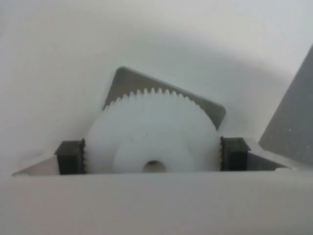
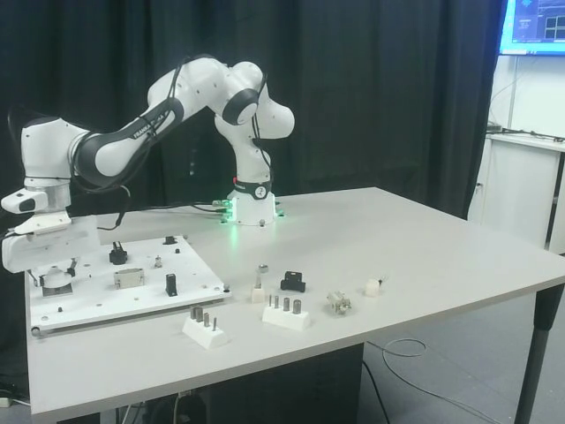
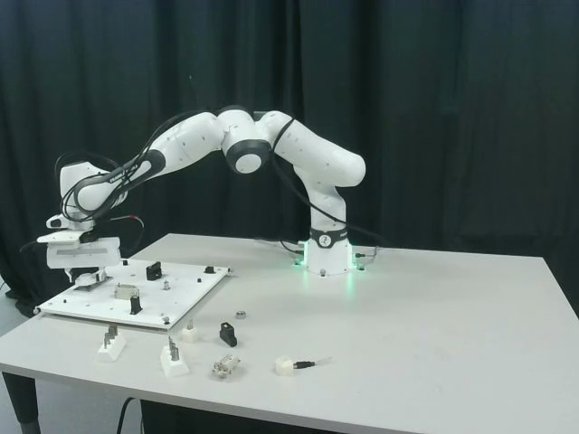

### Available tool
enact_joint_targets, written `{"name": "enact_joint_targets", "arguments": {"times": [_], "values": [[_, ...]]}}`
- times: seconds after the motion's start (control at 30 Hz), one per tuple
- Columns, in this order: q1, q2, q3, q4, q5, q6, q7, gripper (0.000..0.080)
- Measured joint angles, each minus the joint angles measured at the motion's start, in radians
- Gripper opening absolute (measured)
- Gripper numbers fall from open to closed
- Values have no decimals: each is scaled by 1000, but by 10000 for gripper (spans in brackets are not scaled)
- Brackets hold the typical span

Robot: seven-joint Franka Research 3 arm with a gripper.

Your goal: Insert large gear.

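We see the gripper clamped on the large gear, its black ribbed pads pressed against the white toothed rim on both sides. The gear hangs over a grey square plate on the white assembly board, at the left edge of the first room view. On that board stand a black block, a black knob and a small metal fitting, all apart from the gripper. In the lower middle of the first room view, off the board, we find two white peg holders, a black bracket, a metal connector and a small white piece. The grey table carries everything; black curtains hang behind, and the arm's base glows green.
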Motion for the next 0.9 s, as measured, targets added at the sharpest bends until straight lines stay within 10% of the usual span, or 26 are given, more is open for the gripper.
{"name": "enact_joint_targets", "arguments": {"times": [0.87,0.9], "values": [[3,-2,-2,7,6,-4,202,593],[4,-3,-3,9,5,-7,209,744]]}}
